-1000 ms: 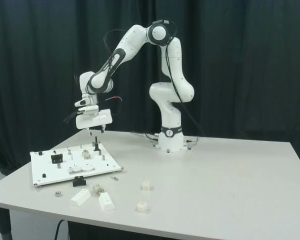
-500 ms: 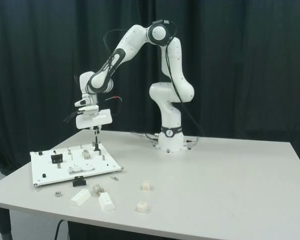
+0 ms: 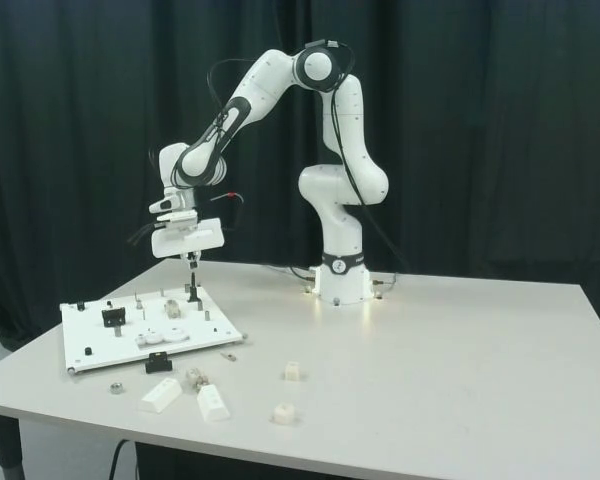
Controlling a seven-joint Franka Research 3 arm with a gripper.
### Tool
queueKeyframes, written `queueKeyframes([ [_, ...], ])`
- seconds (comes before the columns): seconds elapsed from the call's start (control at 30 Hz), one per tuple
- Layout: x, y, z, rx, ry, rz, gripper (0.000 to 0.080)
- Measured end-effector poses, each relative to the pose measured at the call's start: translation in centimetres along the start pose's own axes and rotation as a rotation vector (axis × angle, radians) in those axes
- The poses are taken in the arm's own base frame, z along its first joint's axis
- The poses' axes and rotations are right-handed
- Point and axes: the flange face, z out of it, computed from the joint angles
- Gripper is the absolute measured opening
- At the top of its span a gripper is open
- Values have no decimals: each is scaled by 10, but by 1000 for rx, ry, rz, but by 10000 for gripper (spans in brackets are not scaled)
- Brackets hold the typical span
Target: Remove USB.
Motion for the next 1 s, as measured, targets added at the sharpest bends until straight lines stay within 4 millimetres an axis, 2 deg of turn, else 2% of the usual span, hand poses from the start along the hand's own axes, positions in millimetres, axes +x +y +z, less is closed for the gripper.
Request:
queueKeyframes([
  [0.63, 2, 0, 0, 1, 22, 20, 25],
  [1.0, 5, 7, -10, -17, 29, 17, 25],
])
